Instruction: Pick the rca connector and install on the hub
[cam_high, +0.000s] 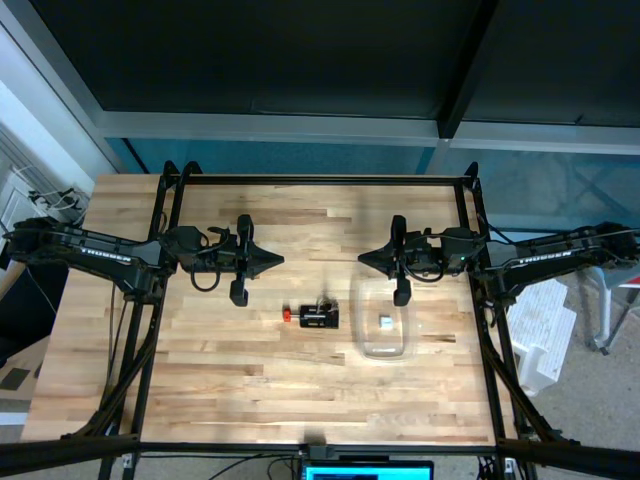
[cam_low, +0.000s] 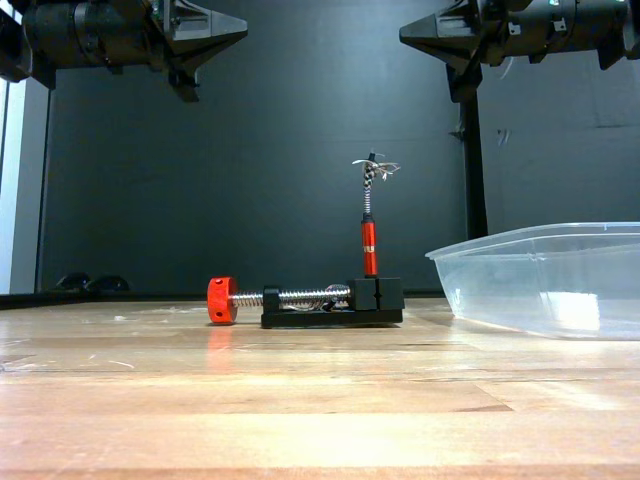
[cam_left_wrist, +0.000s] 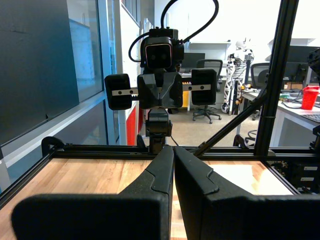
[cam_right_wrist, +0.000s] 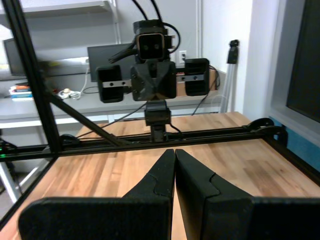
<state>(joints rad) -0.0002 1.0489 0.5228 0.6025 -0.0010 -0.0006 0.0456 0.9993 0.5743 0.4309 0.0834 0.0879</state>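
The red connector (cam_low: 369, 247) stands upright on the black vise (cam_low: 335, 303) with nothing holding it. Its braided cable (cam_low: 368, 195) rises from it to a frayed end. From above, the vise (cam_high: 320, 319) with its red knob (cam_high: 286, 314) lies mid-table. The white block (cam_high: 386, 322) sits bare in the clear tray (cam_high: 362, 300). My left gripper (cam_high: 280, 259) hangs high to the left of the vise, shut and holding nothing (cam_left_wrist: 173, 148). My right gripper (cam_high: 362, 260) hovers high beyond the tray's far end, shut and holding nothing too (cam_right_wrist: 175, 151).
The clear tray (cam_low: 540, 250) stands just right of the vise on the bare wooden table (cam_high: 220, 350). A black frame (cam_high: 320, 181) runs around the table's edges. Both arms point inward at each other, well above the table top.
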